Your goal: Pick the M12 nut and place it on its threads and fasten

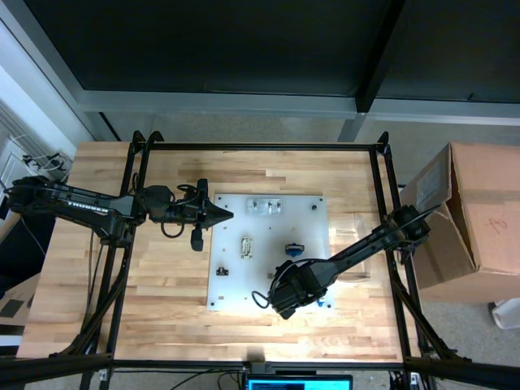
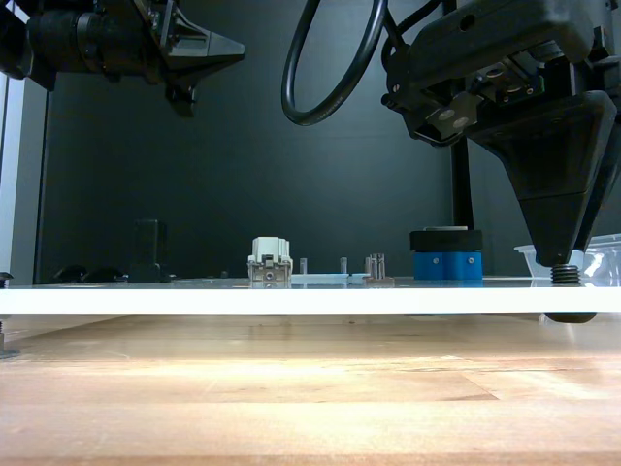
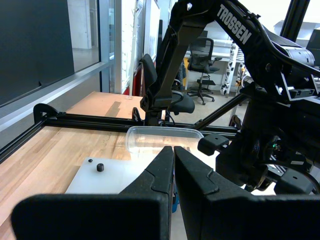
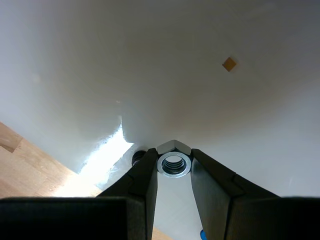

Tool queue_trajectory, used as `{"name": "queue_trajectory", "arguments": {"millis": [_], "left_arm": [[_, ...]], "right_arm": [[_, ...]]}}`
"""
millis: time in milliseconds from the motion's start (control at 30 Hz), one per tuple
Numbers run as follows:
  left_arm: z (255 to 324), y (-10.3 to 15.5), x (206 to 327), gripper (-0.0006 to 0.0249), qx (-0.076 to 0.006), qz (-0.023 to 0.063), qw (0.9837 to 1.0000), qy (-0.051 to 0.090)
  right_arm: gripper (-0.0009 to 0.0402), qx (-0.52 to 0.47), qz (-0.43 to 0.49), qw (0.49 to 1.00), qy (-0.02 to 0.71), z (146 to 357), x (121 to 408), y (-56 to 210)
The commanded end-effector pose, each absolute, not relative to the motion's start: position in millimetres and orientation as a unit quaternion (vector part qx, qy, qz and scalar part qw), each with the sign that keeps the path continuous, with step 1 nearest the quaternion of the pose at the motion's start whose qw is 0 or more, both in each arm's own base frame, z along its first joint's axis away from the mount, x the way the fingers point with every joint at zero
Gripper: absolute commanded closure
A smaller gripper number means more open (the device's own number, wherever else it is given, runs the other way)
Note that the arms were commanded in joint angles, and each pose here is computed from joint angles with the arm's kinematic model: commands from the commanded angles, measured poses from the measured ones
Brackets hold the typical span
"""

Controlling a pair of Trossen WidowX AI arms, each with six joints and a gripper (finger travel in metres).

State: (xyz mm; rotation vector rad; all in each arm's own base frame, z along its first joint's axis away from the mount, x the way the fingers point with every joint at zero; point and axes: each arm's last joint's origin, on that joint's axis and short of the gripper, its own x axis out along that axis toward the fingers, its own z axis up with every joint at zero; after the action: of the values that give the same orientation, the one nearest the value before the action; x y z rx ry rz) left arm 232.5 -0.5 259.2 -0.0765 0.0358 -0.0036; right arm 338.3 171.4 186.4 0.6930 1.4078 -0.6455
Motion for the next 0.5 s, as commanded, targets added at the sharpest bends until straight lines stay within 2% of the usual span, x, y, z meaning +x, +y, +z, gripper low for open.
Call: {"name": "queue_trajectory", "arguments": {"millis": [33,233,500], "left_arm": [[259.3,-0.4,232.5,0.0243,-0.0382,-0.0018,0.9991,0.018],[259.3,-0.4,232.5,0.0243,-0.0382,-0.0018,0.9991,0.018],[259.3,-0.4,232.5,0.0243,-0.0382,-0.0016,0.9991,0.018]], "right_arm": [[0.0381,0.328,-0.281,0.656,0.619,195,341,173],[0.0381,0.348,-0.285,0.654,0.608,207,347,172],[0.0381,0.356,-0.294,0.645,0.610,199,353,172]]}}
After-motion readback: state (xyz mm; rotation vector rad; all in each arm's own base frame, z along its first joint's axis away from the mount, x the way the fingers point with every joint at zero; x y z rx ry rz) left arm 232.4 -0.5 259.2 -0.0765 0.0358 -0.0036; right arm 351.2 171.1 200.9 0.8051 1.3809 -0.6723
